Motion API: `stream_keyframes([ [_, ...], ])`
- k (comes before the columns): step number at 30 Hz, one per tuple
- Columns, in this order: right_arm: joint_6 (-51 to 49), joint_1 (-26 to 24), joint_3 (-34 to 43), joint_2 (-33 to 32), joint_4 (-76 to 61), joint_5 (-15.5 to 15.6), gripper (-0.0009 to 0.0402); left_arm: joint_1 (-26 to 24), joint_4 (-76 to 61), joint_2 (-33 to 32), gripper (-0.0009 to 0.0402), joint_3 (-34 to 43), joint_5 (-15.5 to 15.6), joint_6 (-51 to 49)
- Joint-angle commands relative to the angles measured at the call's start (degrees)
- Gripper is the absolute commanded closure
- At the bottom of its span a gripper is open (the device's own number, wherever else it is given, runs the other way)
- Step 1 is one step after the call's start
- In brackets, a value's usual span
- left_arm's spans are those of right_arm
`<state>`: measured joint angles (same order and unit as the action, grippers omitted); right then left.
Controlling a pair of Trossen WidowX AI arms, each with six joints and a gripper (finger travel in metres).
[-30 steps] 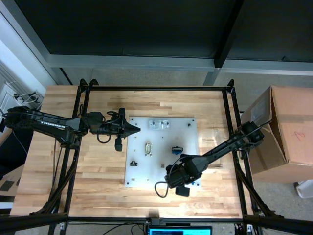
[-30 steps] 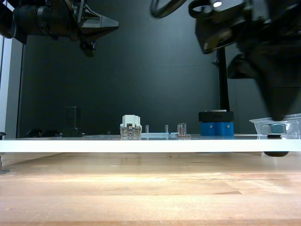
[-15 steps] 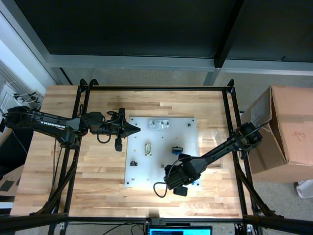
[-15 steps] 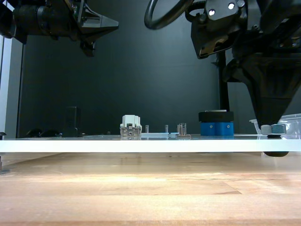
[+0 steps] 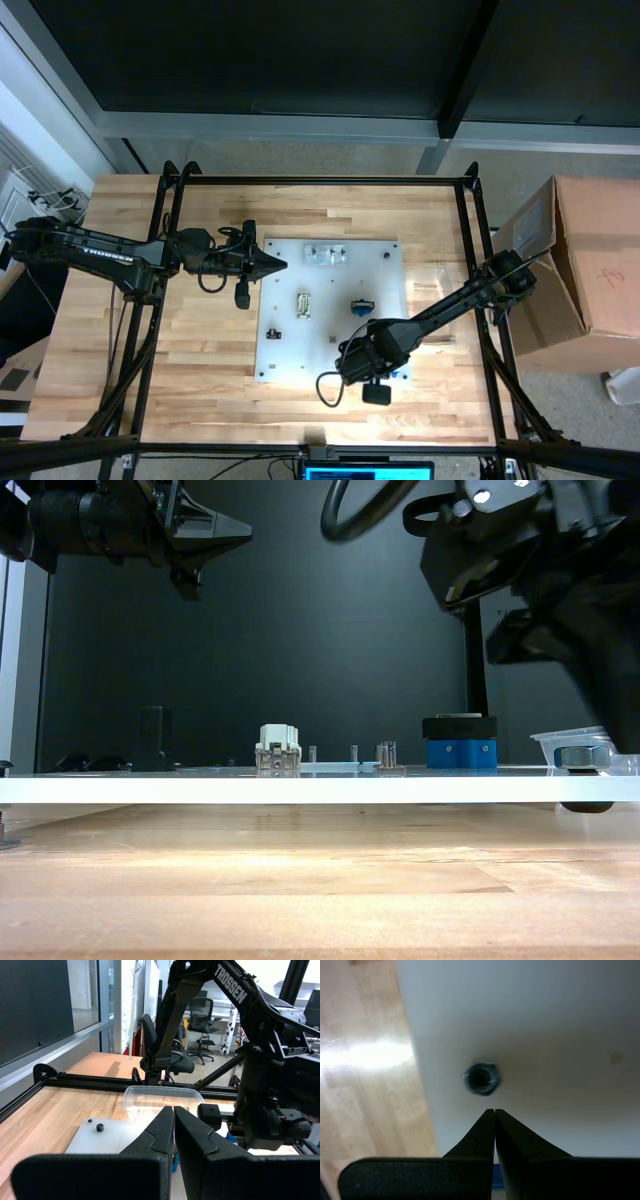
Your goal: Pick the M12 nut and place it on its threads and fasten
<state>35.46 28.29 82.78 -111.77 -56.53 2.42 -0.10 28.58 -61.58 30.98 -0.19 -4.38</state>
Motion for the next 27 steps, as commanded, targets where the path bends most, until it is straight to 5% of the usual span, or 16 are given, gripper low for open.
stream_keyframes([
  [1,0.22,0.07,0.7,0.81,-0.59,-1.99,0.0393,0.02,0.0,-0.02,0.0393,0.02,0.0,0.0],
  [6,0.31,0.04,2.12,1.2,-1.57,-5.95,0.0393,0.02,0.0,-0.02,0.0393,0.02,0.0,0.0],
  [22,1.57,0.2,0.09,-1.16,1.92,-5.57,0.0393,0.02,0.02,-0.02,0.0393,0.02,0.0,0.0],
  [24,1.53,0.22,0.07,-1.16,2.25,-2.93,0.0393,0.02,0.0,-0.02,0.0393,0.02,0.0,0.0],
  [27,-2.64,0.26,0.07,-1.05,3.26,7.91,0.0393,0.02,0.02,-0.02,0.0393,0.02,-0.02,0.02],
])
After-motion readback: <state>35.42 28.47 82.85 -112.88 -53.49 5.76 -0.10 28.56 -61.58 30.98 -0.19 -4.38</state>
